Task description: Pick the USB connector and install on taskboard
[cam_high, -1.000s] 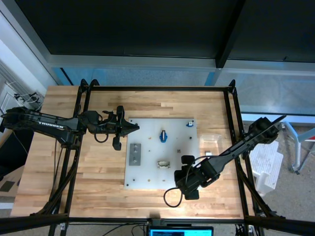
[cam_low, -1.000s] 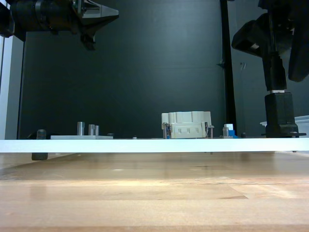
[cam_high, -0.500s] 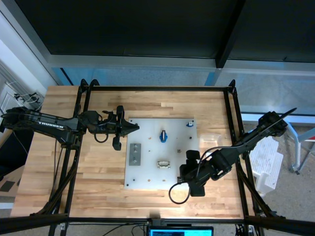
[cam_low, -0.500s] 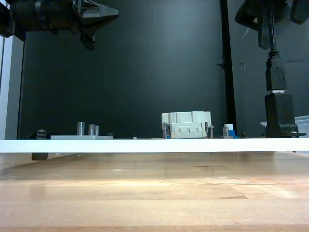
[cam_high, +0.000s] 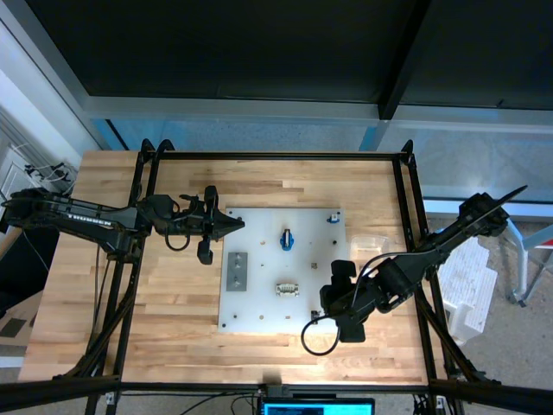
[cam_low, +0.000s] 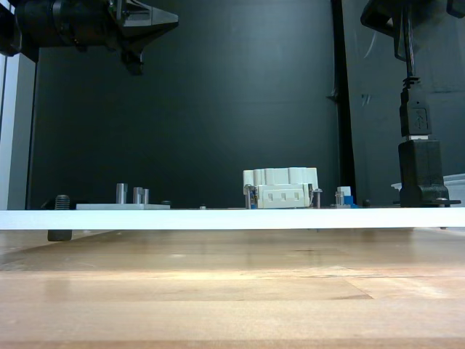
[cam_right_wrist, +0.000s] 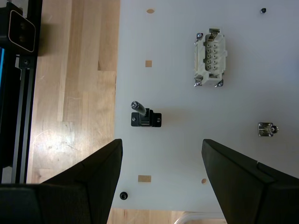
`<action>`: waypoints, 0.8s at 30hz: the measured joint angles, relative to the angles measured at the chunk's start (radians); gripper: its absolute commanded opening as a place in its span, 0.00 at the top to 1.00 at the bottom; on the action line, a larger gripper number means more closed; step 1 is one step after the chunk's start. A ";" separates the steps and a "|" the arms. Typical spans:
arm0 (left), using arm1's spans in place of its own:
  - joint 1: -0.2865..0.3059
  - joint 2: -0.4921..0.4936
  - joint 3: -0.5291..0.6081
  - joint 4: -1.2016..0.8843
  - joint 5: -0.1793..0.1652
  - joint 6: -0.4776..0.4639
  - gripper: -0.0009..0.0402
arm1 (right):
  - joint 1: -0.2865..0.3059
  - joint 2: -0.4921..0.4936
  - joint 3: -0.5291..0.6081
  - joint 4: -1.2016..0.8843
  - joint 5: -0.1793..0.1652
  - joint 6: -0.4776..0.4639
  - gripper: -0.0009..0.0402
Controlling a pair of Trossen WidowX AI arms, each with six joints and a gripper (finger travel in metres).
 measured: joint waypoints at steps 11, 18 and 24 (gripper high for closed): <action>0.000 0.000 0.000 0.000 0.000 0.000 0.98 | -0.008 -0.024 -0.003 -0.006 0.015 -0.006 0.47; 0.000 0.000 0.000 0.000 0.000 0.000 0.98 | -0.074 -0.132 -0.069 0.016 0.035 -0.038 0.70; 0.000 0.000 0.000 0.000 0.000 0.000 0.98 | -0.172 -0.231 -0.129 0.126 0.035 -0.166 0.96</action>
